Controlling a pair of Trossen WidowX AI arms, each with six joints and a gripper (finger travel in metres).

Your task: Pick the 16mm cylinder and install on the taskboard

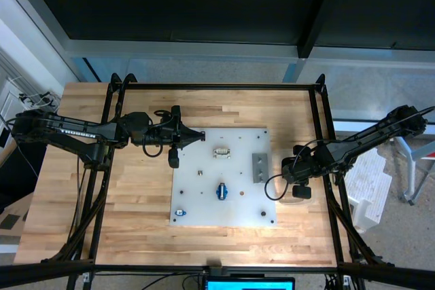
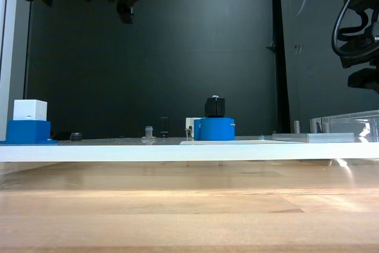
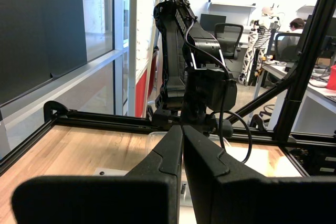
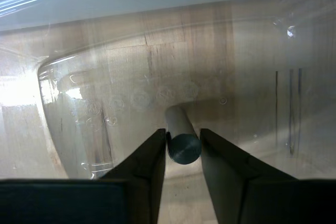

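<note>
Two grippers, left gripper (image 3: 182, 128) together above taskboard (image 1: 204, 198), right gripper (image 4: 182, 132) in glare-hazed clear tray (image 4: 79, 103) clamping 16mm cylinder (image 4: 184, 148)

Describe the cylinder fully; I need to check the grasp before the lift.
The cylinder is a short, smooth grey metal rod, its darker flat round end facing the right wrist camera. The fingers of the right gripper press on both its sides, inside the clear tray. Whether it touches the tray floor cannot be told. The left gripper, shut, hovers over the taskboard's far left corner.
</note>
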